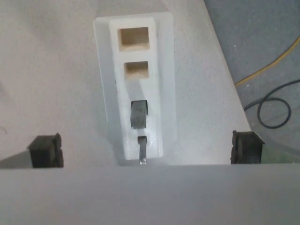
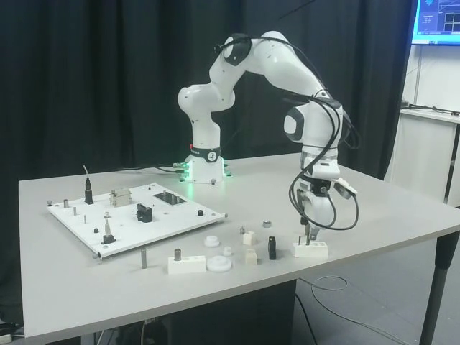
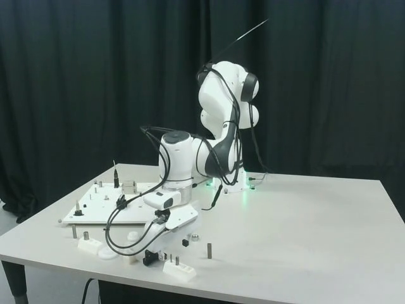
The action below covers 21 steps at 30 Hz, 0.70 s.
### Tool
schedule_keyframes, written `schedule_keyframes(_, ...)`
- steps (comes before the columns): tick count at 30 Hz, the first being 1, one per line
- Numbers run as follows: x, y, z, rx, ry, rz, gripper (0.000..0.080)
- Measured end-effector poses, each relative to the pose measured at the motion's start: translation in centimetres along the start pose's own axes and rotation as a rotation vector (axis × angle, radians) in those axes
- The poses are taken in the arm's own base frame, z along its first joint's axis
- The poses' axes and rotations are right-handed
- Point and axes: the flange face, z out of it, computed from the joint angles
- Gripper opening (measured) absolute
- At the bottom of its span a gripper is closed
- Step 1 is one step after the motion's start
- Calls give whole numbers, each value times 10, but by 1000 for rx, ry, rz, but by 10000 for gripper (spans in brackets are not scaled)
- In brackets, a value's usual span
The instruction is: Pick square peg 2.
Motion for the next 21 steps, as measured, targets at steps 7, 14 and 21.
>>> schedule_keyframes(7,2,1,10,14,0,1,800)
schedule_keyframes(14,4,1,19,21,-2,0,800)
schedule_keyframes(21,6,1,25,18,-7,2,800)
